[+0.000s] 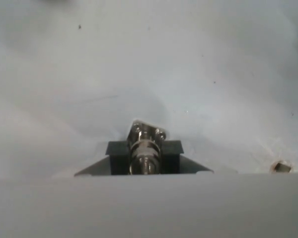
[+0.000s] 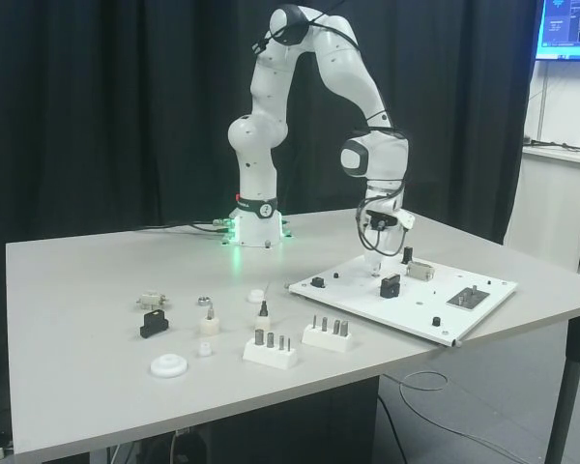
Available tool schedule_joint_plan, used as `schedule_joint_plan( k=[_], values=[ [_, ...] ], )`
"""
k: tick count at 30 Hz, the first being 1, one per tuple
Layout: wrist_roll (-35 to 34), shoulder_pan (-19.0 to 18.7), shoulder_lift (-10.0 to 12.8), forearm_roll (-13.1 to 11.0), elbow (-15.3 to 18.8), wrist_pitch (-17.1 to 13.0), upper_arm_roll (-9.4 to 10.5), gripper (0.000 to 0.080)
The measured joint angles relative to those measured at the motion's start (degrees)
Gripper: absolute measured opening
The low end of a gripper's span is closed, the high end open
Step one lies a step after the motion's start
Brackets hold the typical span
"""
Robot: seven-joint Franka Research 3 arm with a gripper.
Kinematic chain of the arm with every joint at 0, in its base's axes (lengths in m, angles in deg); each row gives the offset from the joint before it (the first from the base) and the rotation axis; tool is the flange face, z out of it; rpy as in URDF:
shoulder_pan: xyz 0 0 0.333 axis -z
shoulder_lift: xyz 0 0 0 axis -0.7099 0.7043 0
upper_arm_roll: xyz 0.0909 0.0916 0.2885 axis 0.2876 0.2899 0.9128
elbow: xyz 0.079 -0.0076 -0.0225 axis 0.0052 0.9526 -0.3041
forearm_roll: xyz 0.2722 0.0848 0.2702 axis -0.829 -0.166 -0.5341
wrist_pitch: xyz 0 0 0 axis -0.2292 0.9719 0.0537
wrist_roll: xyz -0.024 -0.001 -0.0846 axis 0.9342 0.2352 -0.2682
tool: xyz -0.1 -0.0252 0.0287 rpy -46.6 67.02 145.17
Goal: Insert BNC.
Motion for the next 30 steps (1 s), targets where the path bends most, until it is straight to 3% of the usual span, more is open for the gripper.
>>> schedule_joint_plan(
  k=[30],
  values=[
    [16.83,0.11,0.01,0.0,-0.09,0.2,0.06,0.0121]
  ],
)
